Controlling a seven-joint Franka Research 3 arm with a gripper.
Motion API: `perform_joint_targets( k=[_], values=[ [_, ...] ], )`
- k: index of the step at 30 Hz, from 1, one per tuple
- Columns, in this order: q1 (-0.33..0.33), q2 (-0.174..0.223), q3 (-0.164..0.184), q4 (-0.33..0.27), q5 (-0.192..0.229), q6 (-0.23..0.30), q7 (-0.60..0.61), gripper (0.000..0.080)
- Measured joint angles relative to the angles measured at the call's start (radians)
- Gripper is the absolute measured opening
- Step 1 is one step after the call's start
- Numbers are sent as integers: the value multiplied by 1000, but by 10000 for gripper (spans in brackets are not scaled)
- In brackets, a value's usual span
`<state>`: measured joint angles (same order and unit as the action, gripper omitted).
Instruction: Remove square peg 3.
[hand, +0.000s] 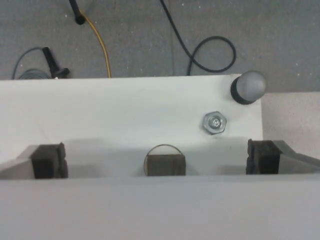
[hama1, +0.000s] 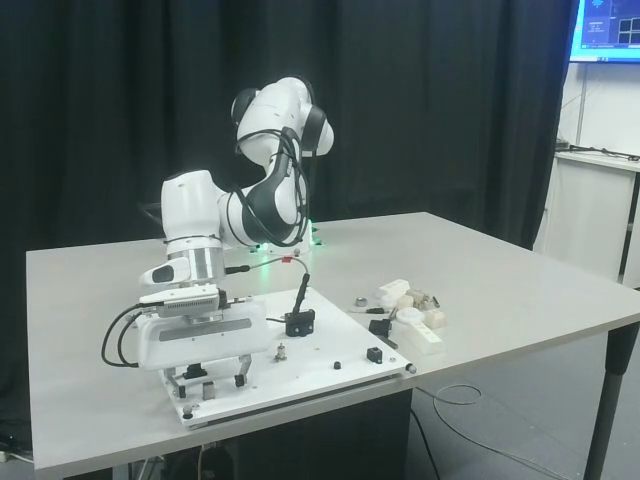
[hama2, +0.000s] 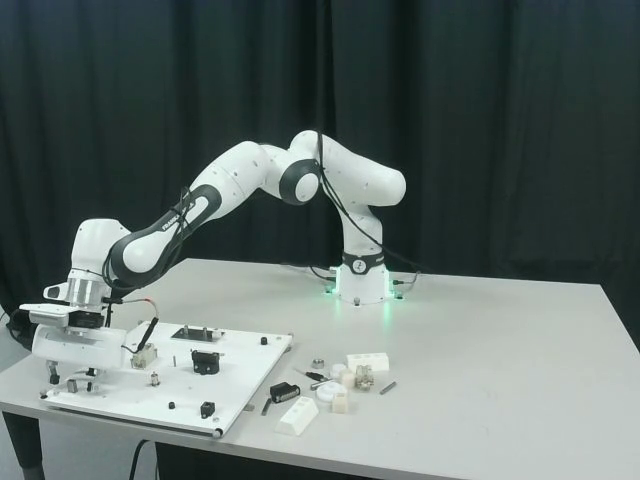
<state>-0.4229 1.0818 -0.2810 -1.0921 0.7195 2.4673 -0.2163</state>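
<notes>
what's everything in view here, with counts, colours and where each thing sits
table: 1, grey, carries the arm and everything below
board: 1, white, at the table's corner, under the gripper
peg: 1, dark, in a round hole in the board, between the fingertips
hex nut: 1, grey metal, on the board near its edge
knob: 1, grey on a black base, at the board's corner
lever: 1, black, tilted, on a black block mid-board
loose parts: several, mostly white, on the table beside the board
cables: several, on the floor past the board's edge
curtain: black, behind the table
arm: 1, white, reaching from its base to the board
gripper: 1, open around the peg
</notes>
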Motion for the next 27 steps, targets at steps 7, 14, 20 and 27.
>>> perform_joint_targets(
  k=[7, 14, 20, 27],
  values=[
    [0, 1, 0, 2, 0, 0, -1, 793],
    [-1, 2, 0, 3, 0, 0, -1, 446],
    [-1, 3, 0, 3, 0, 0, -2, 284],
    [-4, 6, -1, 8, -1, -1, -2, 284]
  ],
)
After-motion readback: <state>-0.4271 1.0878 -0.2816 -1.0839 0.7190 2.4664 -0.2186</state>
